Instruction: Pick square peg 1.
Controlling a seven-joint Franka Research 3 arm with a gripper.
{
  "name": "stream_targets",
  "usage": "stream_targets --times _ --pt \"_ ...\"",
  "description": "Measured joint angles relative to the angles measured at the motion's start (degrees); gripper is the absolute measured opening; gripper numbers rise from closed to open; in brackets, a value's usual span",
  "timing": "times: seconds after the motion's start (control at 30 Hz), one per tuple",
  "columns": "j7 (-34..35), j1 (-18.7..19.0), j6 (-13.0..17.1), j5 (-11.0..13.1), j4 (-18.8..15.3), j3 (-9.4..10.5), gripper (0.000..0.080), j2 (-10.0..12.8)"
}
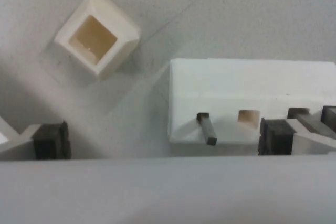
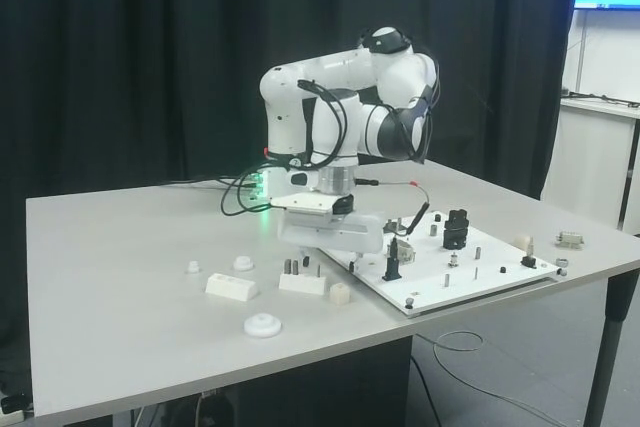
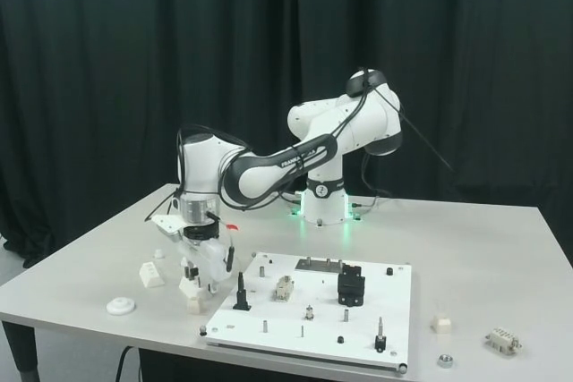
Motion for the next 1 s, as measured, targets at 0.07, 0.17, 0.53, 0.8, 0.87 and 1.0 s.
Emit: stream_targets --times 0.07,0.17,0.53,0.8,0.87,1.0 --pt "0.0 0.0 0.1 0.0 0.0 0.17 0.08 0.0" --pt "-0.1 -0.2 0.2 0.0 0.2 0.37 0.08 0.1" --pt "-0.8 -1.2 0.4 -0.1 0.6 1.14 0.0346 0.5" --pt "-1.8 -2.2 0.7 -0.2 0.7 1.49 0.0204 0.5" --pt "-2.0 -2.4 0.7 -0.2 0.7 1.49 0.0204 0.5" --pt "-2.5 -2.7 0.7 -0.3 0.8 1.43 0.0033 0.5"
